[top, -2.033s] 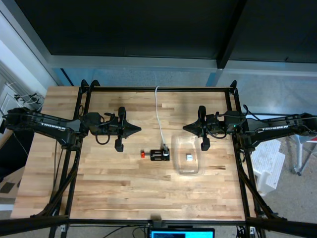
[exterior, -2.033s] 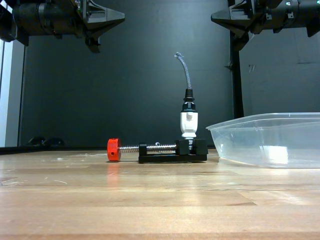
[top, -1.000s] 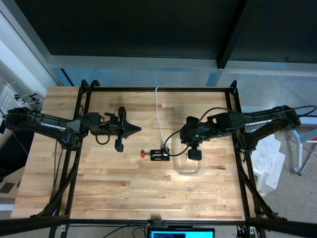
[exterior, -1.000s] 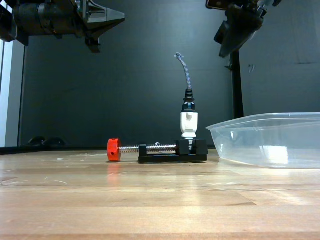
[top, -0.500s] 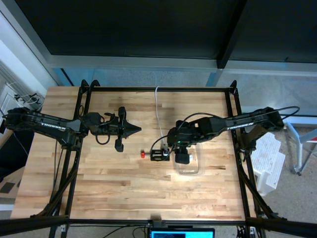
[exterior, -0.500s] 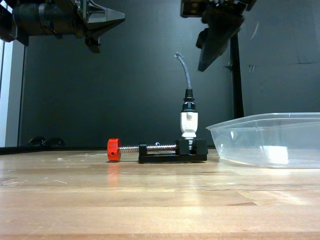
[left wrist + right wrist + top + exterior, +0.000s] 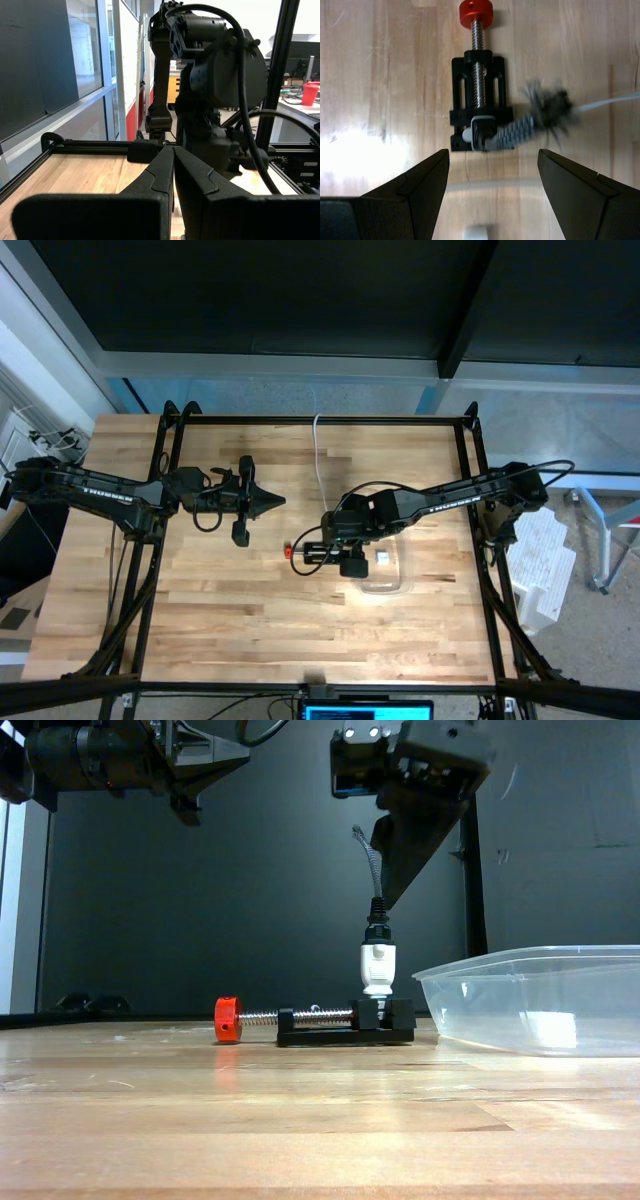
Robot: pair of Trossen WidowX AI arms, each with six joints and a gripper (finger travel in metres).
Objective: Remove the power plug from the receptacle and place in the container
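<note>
The receptacle (image 7: 345, 1020) is a small black block with a red knob (image 7: 227, 1019), lying mid-table, and its white socket (image 7: 377, 968) stands upright. The black power plug (image 7: 376, 932) sits in that socket, its thin cord (image 7: 371, 860) curling upward. My right gripper (image 7: 400, 870) hangs just above and slightly right of the plug. In the right wrist view the right gripper (image 7: 492, 152) is open, its fingers spread either side of the plug (image 7: 482, 134) and apart from it. The clear container (image 7: 385, 575) lies right of the receptacle (image 7: 315, 552). My left gripper (image 7: 275, 502) is shut, held high at the left.
A small white cube (image 7: 381, 557) lies inside the container. A long white cable (image 7: 320, 465) runs from the receptacle toward the table's far edge. Black frame rails (image 7: 320, 421) border the wooden table.
My right arm has swung left from above the container and lowered, pointing down over the receptacle and plug. The left arm has not moved.
</note>
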